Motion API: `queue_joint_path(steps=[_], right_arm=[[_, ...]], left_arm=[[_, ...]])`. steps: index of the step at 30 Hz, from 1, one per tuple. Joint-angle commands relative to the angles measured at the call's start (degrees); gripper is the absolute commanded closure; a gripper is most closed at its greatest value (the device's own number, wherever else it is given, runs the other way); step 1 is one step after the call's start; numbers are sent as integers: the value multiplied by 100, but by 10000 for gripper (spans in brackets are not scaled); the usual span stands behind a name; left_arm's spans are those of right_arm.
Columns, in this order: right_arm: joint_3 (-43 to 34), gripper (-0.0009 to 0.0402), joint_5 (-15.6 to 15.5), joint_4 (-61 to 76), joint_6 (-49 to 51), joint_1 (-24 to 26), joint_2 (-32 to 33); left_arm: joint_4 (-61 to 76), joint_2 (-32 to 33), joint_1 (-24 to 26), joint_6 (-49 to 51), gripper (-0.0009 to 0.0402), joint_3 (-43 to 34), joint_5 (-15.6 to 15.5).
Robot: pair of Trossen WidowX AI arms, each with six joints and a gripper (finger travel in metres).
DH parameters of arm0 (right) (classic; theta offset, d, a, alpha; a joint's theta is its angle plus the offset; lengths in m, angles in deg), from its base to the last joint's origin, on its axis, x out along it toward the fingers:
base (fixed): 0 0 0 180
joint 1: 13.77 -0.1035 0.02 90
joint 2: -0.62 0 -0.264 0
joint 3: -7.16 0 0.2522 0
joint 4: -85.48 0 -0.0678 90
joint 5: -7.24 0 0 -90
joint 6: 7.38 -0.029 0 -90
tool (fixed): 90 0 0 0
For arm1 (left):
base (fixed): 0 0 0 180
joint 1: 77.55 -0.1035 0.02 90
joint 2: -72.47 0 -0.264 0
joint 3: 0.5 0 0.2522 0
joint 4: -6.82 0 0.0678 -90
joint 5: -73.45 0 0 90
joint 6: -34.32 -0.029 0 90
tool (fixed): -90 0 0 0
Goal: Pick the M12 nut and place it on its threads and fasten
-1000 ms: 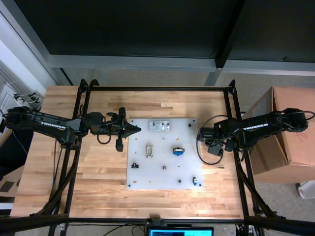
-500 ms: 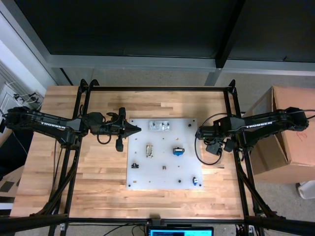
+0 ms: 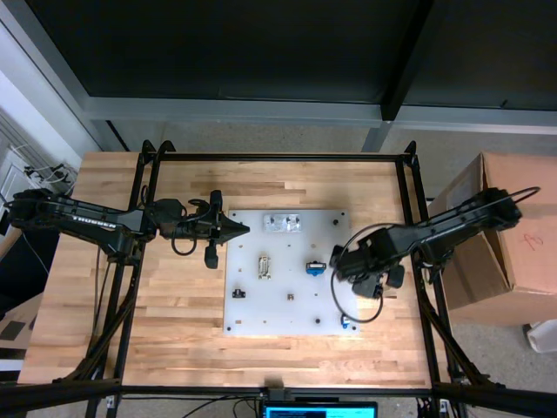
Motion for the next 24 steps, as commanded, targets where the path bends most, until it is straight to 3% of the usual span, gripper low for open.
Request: queue_joint_path(steps=[1, 14, 24], right_arm=[[-533, 392, 15, -24, -129, -275, 514], [-2385, 392, 131, 11, -492, -688, 2400], [-3117, 392, 125, -46, -1034, -765, 3230]], left_arm=[[0, 0, 0, 0, 393, 0, 2], [0, 0, -2, 0, 393, 0, 2], [2, 0, 0, 0, 393, 0, 0]])
